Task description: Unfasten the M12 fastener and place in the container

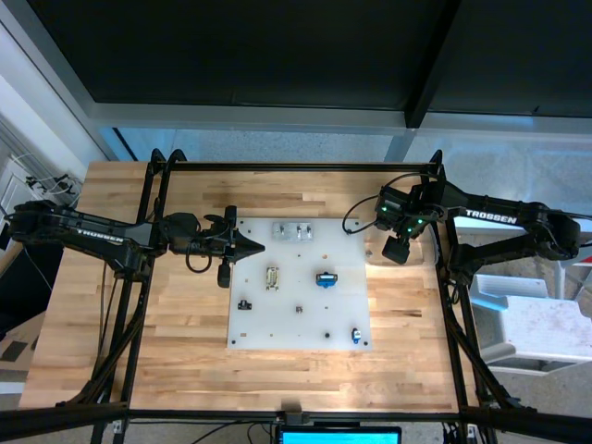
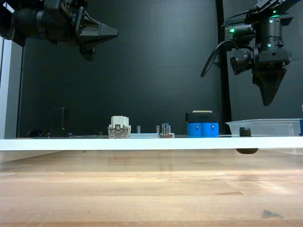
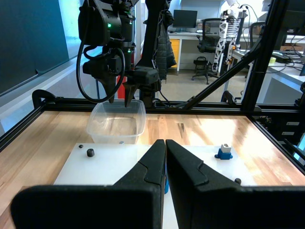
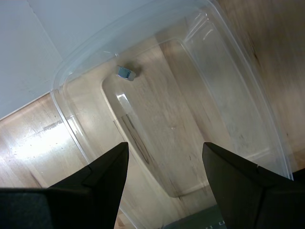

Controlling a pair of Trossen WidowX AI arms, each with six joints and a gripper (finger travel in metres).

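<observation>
The small silver M12 nut (image 4: 126, 72) lies inside the clear container (image 4: 224, 90), close to one rounded corner. The black stud (image 2: 245, 132) stands on the white board with its ribs bare, in front of the container (image 2: 265, 126). My right gripper (image 4: 164, 191) hangs open and empty straight above the container (image 1: 375, 261), well clear of it, and shows in the high view (image 1: 398, 250) and low view (image 2: 269, 97). My left gripper (image 1: 257, 248) is shut on nothing, held high over the board's far left edge (image 2: 111, 32).
On the white board (image 1: 277, 314) stand a grey connector (image 1: 273, 279), a blue block (image 1: 326, 278), a silver pair of fittings (image 1: 293, 229) and a small blue-topped part (image 1: 356, 333). A black frame rail (image 1: 444, 277) runs along the table's right side next to the container.
</observation>
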